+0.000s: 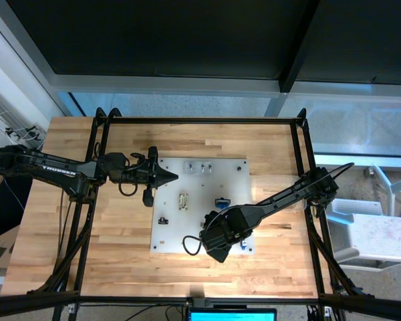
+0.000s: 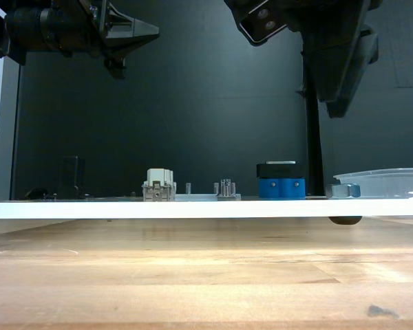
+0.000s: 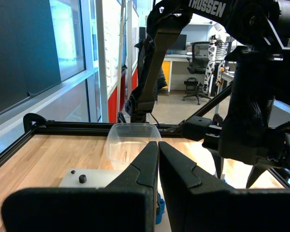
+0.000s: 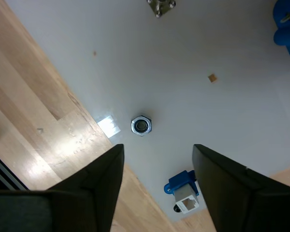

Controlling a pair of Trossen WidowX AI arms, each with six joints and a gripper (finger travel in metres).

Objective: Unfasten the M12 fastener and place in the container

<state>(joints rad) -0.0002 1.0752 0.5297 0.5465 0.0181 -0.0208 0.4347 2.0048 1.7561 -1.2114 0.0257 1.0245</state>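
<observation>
**Right gripper poised above the nut, grasp not yet made**

We see the right gripper (image 4: 157, 146) hanging above the near right part of the white board (image 4: 193, 67), its jaws spread wide and holding nothing. The M12 fastener (image 4: 141, 125), a small silver hex nut, sits on the board just ahead of the gap between the fingers. We take its dark core for the stud (image 4: 141, 126), so we judge that the nut is on its stud. It is not in the container (image 2: 389, 180).

The left gripper (image 1: 168, 176) is parked high near the board's far left corner, jaws closed together and empty.

We judge the step in hand to be the approach for the grasp. The next move calls for centring the open jaws on the nut, coming down and closing on its flats. The nut then has to be turned off the threads before it can go to the tray.
</observation>
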